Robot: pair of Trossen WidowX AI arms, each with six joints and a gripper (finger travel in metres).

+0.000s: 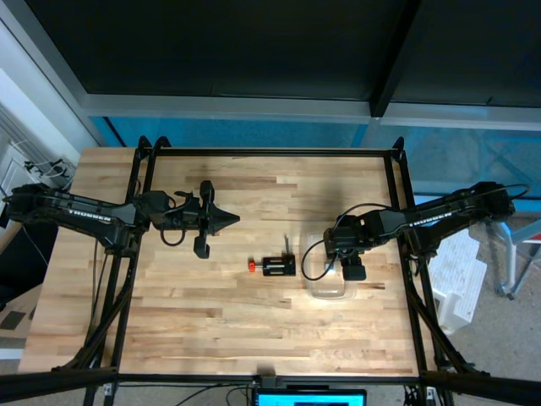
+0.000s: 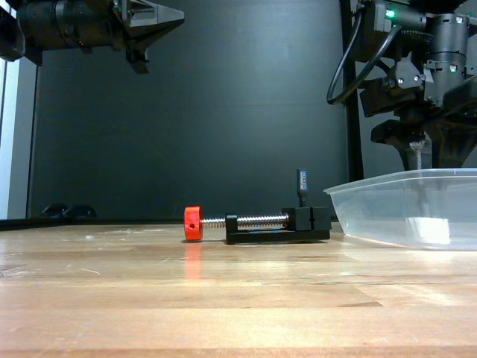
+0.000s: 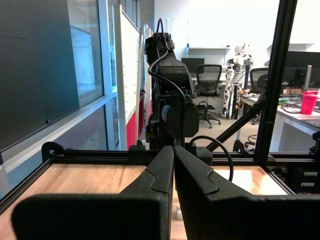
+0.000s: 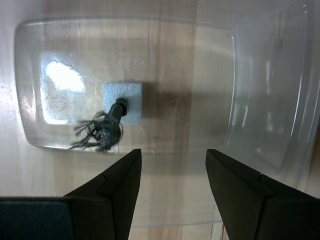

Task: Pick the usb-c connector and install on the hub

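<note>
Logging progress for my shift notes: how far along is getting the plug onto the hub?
Nothing looks done yet. The plug lies ungripped in the clear tray. In hand: the right gripper hangs open above that tray. Remaining: grasp the plug, carry it and fit it on the hub. The left gripper is shut, raised away from the hub.

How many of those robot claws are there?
2. The left gripper, shut, hovers high over the left half of the table; the right gripper, open, hangs above the clear tray holding the usb-c connector. None seems hidden.
</note>
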